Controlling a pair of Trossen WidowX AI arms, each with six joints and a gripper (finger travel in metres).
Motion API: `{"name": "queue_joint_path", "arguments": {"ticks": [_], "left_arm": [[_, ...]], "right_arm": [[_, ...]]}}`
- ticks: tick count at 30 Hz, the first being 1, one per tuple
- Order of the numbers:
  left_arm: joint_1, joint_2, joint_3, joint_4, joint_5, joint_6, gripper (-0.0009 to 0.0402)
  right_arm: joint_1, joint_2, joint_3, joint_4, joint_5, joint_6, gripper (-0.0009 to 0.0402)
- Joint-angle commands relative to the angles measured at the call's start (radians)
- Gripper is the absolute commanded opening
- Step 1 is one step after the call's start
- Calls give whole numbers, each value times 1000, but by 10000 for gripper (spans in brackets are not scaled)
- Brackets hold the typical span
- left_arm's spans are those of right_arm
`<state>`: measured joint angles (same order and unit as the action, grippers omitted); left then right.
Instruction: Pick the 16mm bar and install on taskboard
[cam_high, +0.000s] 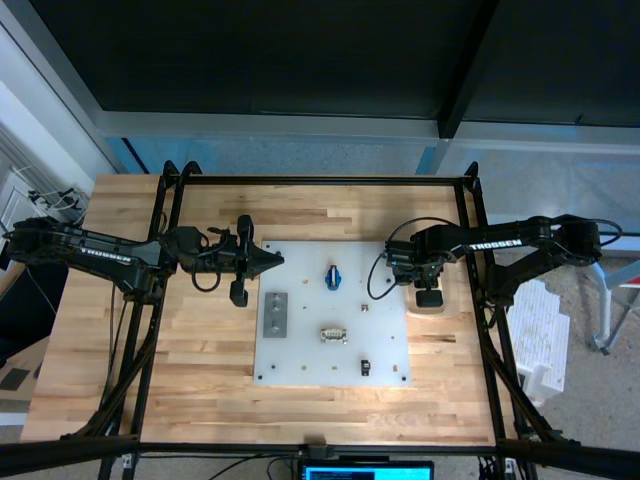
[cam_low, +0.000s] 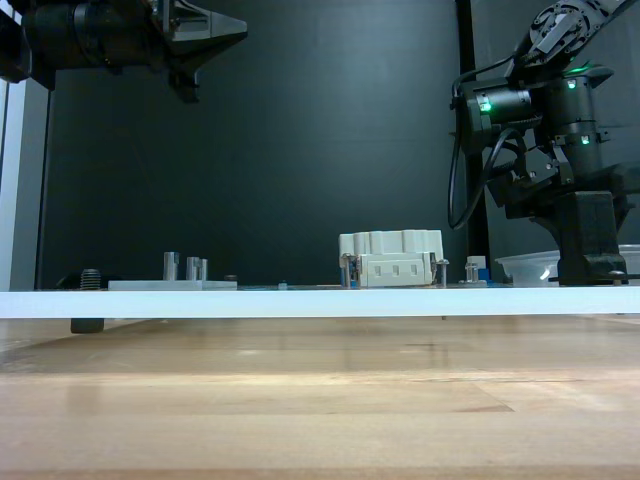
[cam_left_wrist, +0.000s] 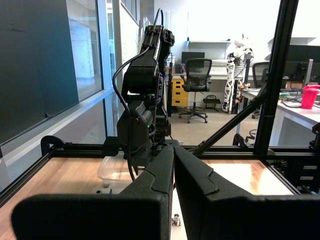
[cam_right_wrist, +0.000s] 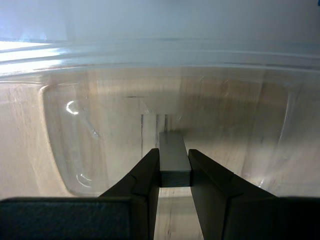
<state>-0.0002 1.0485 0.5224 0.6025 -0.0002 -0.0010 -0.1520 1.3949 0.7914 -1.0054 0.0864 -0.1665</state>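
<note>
High view: the left claw (cam_high: 270, 258) hangs over the taskboard's (cam_high: 300, 365) far left corner, its tip pointing toward the right arm. The right claw (cam_high: 430, 297) points down into a clear tray (cam_high: 433, 311) on the worktop (cam_high: 150, 380), just beside the taskboard's right edge.

Low view: the left claw (cam_low: 215, 35) is high above the board. The right claw (cam_low: 590, 262) reaches down beside the tray's rim (cam_low: 525, 263), behind a pale connector (cam_low: 392, 258).

Left wrist view: the left claw's fingers (cam_left_wrist: 157, 172) are pressed together with nothing between them.

Right wrist view: the right claw (cam_right_wrist: 173, 154) pinches the 16mm bar (cam_right_wrist: 174, 150) inside the tray. The bar's long axis runs along the fingers, one end facing the camera and the other pointing at the tray floor.
</note>
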Motion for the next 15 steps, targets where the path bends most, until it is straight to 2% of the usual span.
{"name": "queue_joint_path", "arguments": {"ticks": [1,8,15], "left_arm": [[0,0,0,0,0,0,0],[0,0,0,0,0,0,0],[0,0,0,0,0,0,0]], "right_arm": [[0,0,0,-2,0,0,39],[0,0,0,-4,0,0,-2],[0,-21,43,-60,0,15,4]]}}
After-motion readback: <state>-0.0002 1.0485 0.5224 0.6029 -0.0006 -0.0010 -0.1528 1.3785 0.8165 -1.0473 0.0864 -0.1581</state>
